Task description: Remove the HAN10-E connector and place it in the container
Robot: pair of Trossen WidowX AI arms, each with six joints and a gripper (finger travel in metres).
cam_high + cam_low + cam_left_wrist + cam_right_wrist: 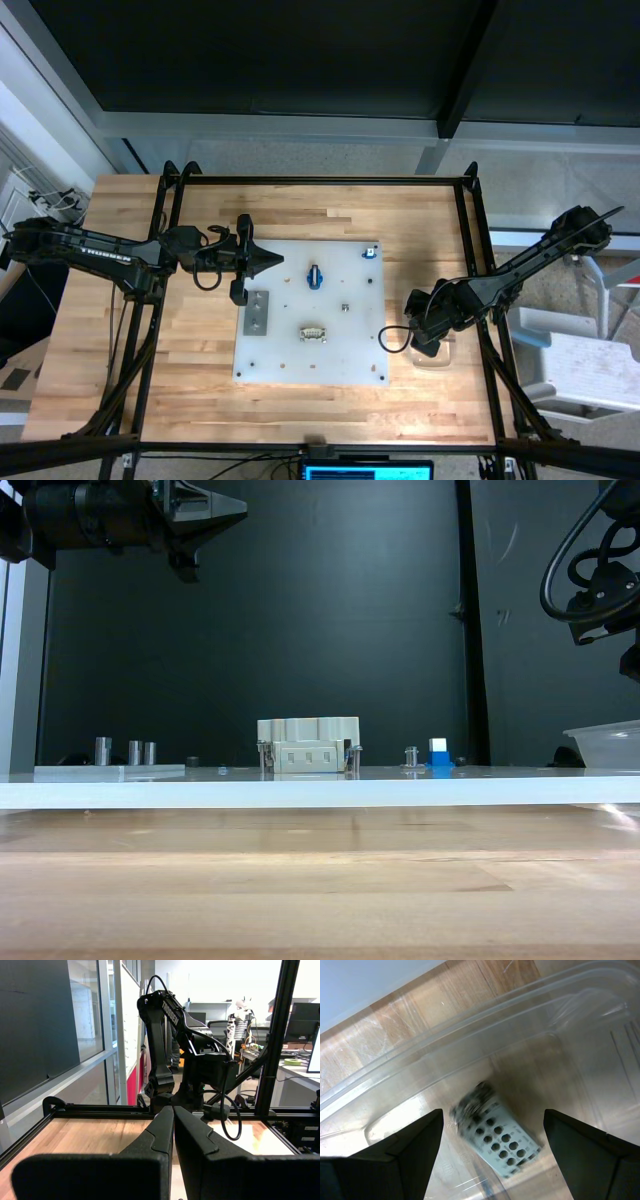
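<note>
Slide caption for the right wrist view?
Right gripper open over the clear container with the connector inside it; left gripper shut, high above the left edge of the board.

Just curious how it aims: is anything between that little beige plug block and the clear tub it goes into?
Nothing visible is. The HAN10-E connector is already inside the container, directly under the open right pincer. The left pincer hangs shut above the white board near its far left corner, away from both.

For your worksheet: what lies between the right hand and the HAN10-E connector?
Only air (right wrist view): right hand open above the HAN10-E connector in the container; left hand shut over the board.
</note>
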